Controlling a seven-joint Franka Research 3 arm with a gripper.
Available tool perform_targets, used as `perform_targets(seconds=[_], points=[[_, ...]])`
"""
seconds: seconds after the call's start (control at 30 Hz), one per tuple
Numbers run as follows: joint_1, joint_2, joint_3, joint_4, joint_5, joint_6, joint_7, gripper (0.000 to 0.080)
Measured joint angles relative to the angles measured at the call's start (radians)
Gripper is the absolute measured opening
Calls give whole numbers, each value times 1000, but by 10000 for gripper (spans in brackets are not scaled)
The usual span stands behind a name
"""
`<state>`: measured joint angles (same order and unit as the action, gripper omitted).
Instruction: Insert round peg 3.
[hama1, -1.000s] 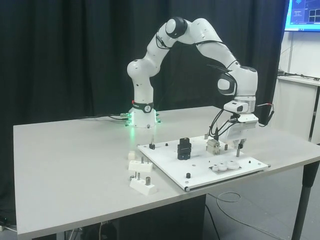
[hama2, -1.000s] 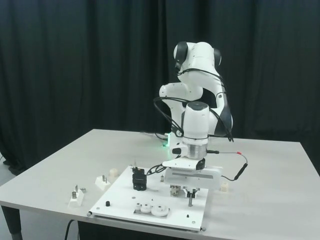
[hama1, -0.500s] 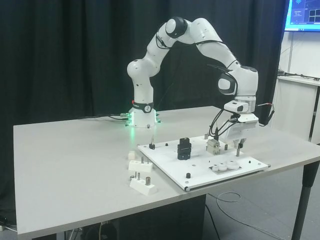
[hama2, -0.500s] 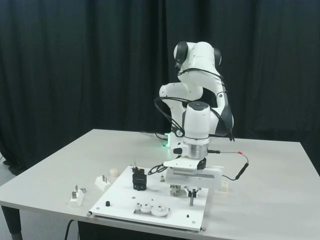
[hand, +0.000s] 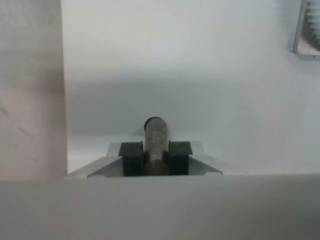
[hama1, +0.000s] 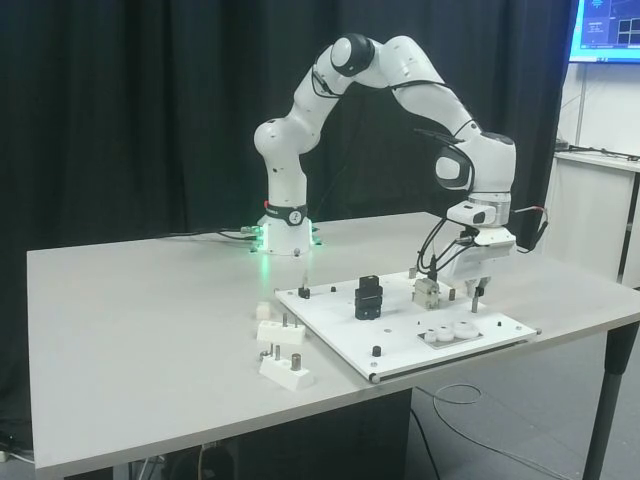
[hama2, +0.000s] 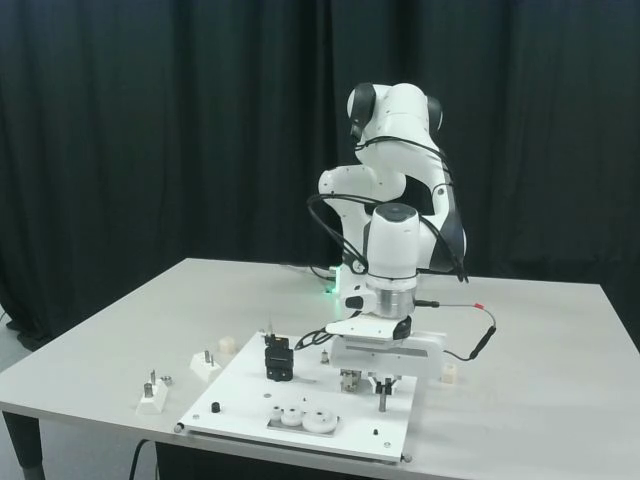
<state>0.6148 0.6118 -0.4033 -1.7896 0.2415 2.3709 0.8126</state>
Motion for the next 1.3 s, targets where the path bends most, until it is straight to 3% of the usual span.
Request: perform_targets(seconds=[1.27, 1.3], points=[[1, 9, 4, 1, 0, 16, 0, 103], [1, 9, 4, 1, 0, 15, -1, 195]])
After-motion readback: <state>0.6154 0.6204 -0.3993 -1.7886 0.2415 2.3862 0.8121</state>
